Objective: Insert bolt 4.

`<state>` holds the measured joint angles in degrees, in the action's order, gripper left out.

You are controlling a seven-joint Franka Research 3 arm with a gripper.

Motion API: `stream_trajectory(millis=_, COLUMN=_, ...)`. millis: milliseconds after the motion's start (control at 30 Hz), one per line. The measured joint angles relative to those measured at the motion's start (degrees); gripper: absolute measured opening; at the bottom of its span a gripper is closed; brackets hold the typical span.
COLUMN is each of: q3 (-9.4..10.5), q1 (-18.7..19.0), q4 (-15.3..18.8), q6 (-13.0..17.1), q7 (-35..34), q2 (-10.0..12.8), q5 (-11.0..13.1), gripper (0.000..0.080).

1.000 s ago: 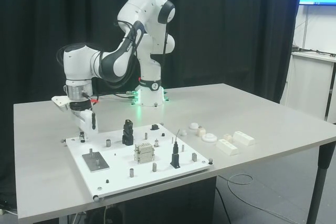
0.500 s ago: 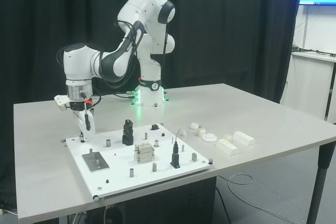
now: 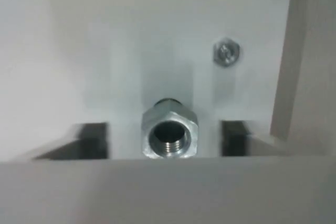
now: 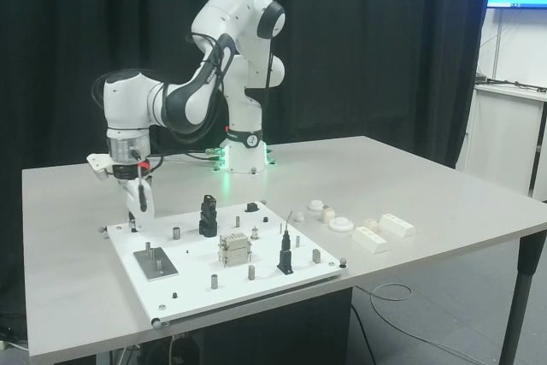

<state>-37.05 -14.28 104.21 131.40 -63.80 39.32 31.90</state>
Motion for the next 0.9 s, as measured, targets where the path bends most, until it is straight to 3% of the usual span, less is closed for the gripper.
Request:
stream_trajectory(millis=33, q3=-0.05, q1=0.03, q4=-0.22, q6=-0.08, q7=0.93, q2=-0.03, q5=-0.39, gripper=0.0394)
stream_trajectory(millis=233, q3=-0.65, q1=0.04, q4=-2.32, q6=-1.94, q7=2.67, q2=-0.17, q5=-2.61, gripper=0.0394)
stream_trajectory(millis=267, q3=-0.8, q1=0.03, q4=-2.74, q6=-2.49, q7=2.68, q2=-0.18, q5=-3.03, gripper=0.0676)
stream_trajectory(millis=300, q3=-0.95, q1=0.03, q4=-3.16, q6=-3.03, q7=2.68, q2=-0.18, q5=-3.36, gripper=0.0676)
stream_trajectory(millis=333, q3=-1.1, q1=0.03, q4=-3.65, q6=-3.64, q7=2.68, q2=-0.19, q5=-3.58, gripper=0.0765)
stream_trajectory(millis=567, q3=-1.97, q1=-0.03, q4=-6.15, q6=-6.75, q7=3.63, q2=-0.18, q5=-3.76, gripper=0.0765)
stream_trajectory(millis=633, q3=-2.15, q1=-0.06, q4=-6.64, q6=-7.25, q7=5.26, q2=-0.18, q5=-3.77, gripper=0.0798)
stream_trajectory(millis=900, q3=-2.94, q1=-0.3, q4=-7.94, q6=-8.99, q7=13.26, q2=-0.18, q5=-3.77, gripper=0.08)
